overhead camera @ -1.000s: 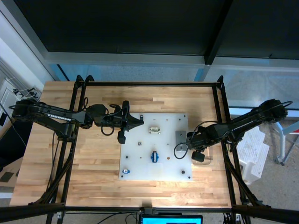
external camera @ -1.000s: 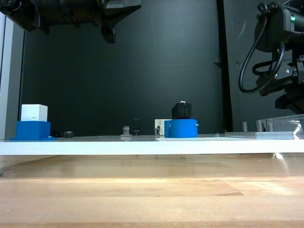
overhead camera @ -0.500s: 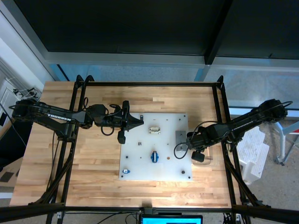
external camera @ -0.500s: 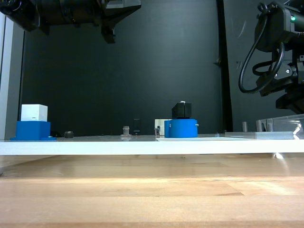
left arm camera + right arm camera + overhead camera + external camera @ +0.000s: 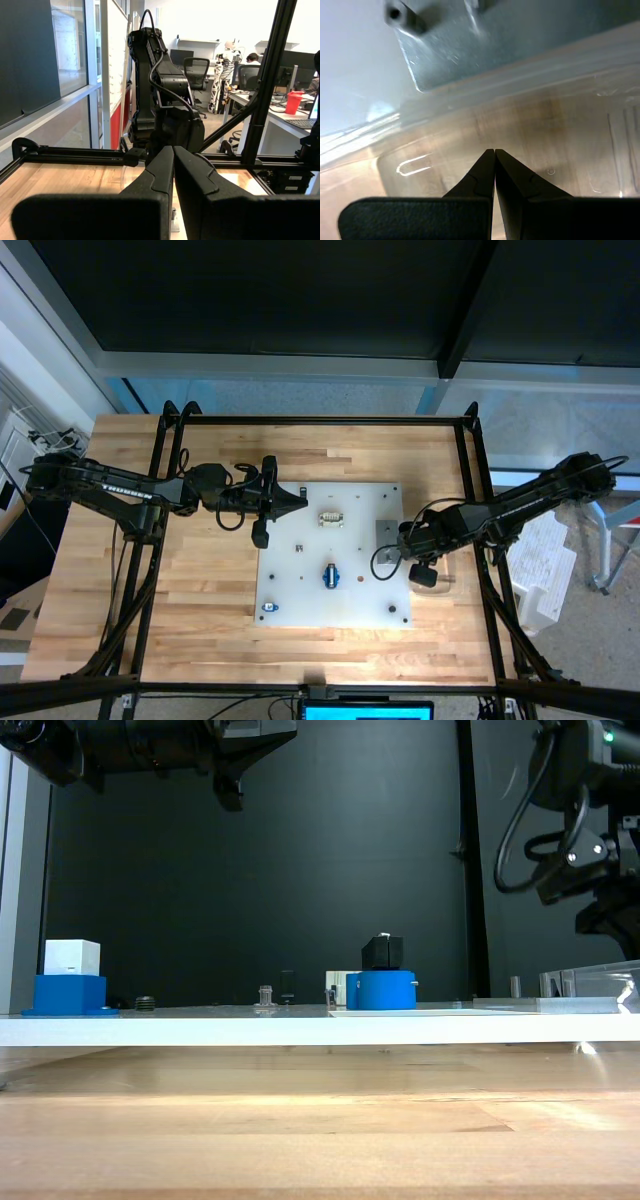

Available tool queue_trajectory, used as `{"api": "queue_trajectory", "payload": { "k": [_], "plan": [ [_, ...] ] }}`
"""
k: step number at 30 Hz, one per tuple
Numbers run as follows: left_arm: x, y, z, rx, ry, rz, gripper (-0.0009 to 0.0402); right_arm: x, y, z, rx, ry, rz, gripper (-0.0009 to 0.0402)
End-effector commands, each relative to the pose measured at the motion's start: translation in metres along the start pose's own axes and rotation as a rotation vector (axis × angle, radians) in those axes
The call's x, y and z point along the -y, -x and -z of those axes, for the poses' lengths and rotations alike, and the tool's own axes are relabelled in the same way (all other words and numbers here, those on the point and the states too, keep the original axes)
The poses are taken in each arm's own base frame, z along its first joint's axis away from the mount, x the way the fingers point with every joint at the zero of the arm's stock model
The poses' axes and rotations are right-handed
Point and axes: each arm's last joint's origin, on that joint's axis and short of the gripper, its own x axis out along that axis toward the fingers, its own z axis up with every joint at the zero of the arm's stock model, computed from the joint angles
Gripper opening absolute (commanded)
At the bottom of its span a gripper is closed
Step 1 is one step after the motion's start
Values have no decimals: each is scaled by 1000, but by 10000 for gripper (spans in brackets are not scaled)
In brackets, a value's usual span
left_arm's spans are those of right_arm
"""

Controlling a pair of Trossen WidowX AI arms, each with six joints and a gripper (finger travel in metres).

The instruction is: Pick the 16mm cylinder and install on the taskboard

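Observation:
The taskboard [image 5: 300, 590] is a white square plate in the middle of the table, seen edge-on in the low view [image 5: 300, 1028]. My right gripper [image 5: 408, 539] hangs at its right edge, over a clear plastic tray [image 5: 545, 125]. Its fingers are shut tip to tip [image 5: 494, 150] with nothing visible between them. The 16mm cylinder is hidden; no peg lies in the part of the tray that shows. A grey metal block [image 5: 520, 35] carries a small peg [image 5: 395, 12]. My left gripper [image 5: 303, 498] is shut [image 5: 173, 150], held high over the board's far left corner.
On the board stand a blue fitting [image 5: 330, 576], a beige connector [image 5: 331, 517] and a blue base with a white cube [image 5: 70, 980]. Small upright pegs [image 5: 545, 983] show near the grey block [image 5: 386, 532]. Black frame rails [image 5: 470, 500] border the table.
My right arm has lifted a little above the tray, as the low view shows. The left arm has not moved.

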Motion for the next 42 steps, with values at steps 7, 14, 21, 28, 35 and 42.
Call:
{"api": "queue_trajectory", "payload": {
  "k": [7, 14, 21, 28, 35, 42],
  "plan": [
    [0, 0, 0, 0, 0, 0, 0, -1, 17, -1, -23, 21, 13, 0],
    [0, 0, 0, 0, 0, 0, 0, -1, 38, -2, 49, 22, -39, 0],
    [0, 0, 0, 0, 0, 0, 0, 1, 46, 0, 84, 20, -59, 0],
    [0, 0, 0, 0, 0, 0, 0, 1, 46, 1, 77, 22, -54, 0],
    [0, 0, 0, 0, 0, 0, 0, 2, 47, 3, 65, 26, -46, 0],
    [0, 0, 0, 0, 0, 0, 0, 5, 53, 10, 60, 61, -42, 49]
  ]
}}
